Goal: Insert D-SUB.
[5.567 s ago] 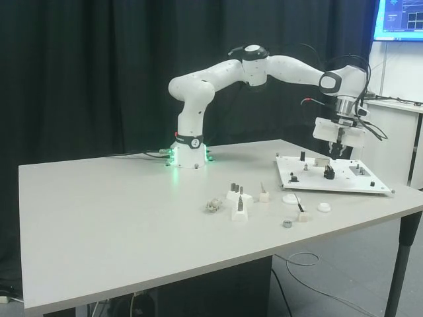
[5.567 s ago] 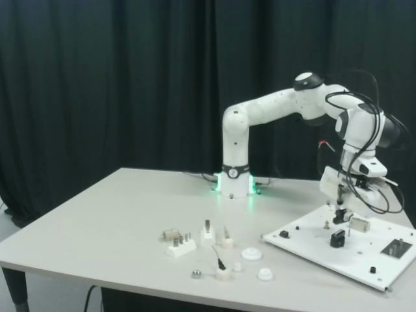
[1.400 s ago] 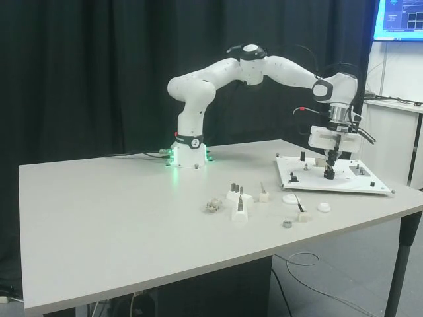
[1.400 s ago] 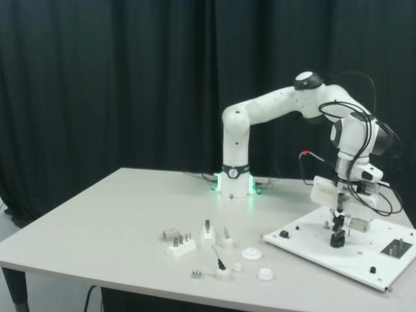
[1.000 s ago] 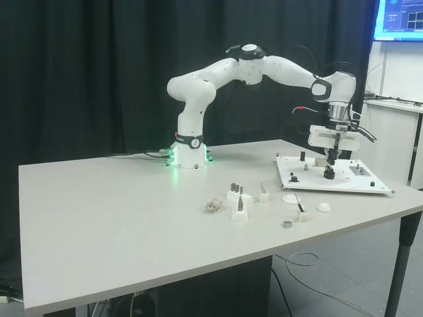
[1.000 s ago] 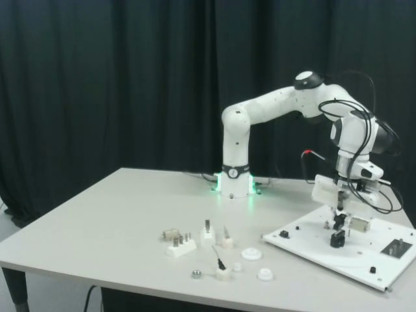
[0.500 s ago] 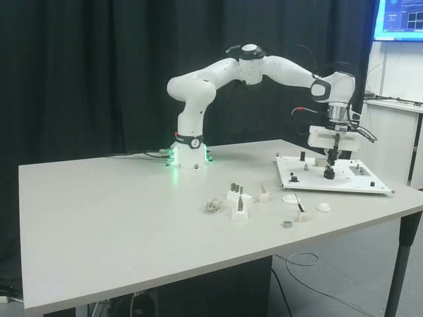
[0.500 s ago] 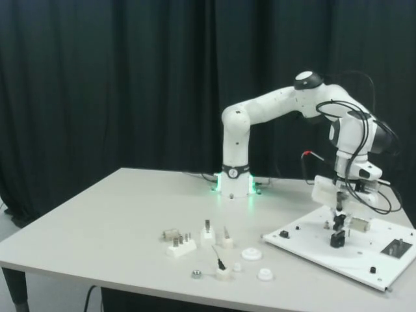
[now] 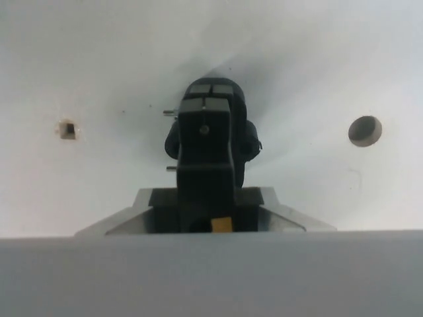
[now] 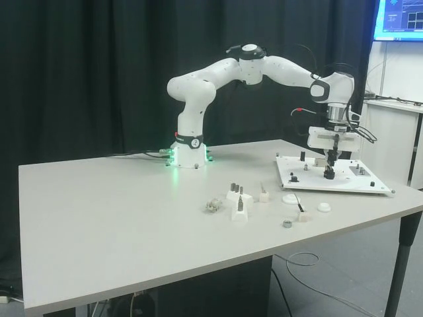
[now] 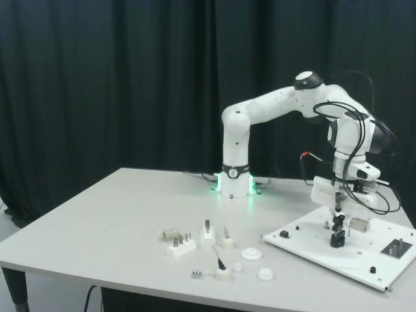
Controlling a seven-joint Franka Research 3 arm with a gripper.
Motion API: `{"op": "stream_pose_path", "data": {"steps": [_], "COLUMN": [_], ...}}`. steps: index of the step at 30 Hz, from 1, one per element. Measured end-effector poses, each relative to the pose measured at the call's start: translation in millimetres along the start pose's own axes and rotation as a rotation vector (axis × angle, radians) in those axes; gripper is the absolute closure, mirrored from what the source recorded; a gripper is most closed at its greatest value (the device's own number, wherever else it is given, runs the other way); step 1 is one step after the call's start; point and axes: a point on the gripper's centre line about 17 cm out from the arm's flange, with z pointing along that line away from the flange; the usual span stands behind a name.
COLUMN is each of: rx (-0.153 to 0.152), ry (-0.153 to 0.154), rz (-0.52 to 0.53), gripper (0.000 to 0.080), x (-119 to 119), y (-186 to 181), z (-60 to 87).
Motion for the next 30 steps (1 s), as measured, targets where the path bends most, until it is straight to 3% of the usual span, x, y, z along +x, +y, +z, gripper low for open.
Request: {"op": "stream_pose_path", "data": {"steps": [30], "rx": [-0.013], "ry": [0.008], "rz": [-0.013], "gripper": [0.0649], "x": [-1.7], "y": [2.5], "z": [0.2]}}
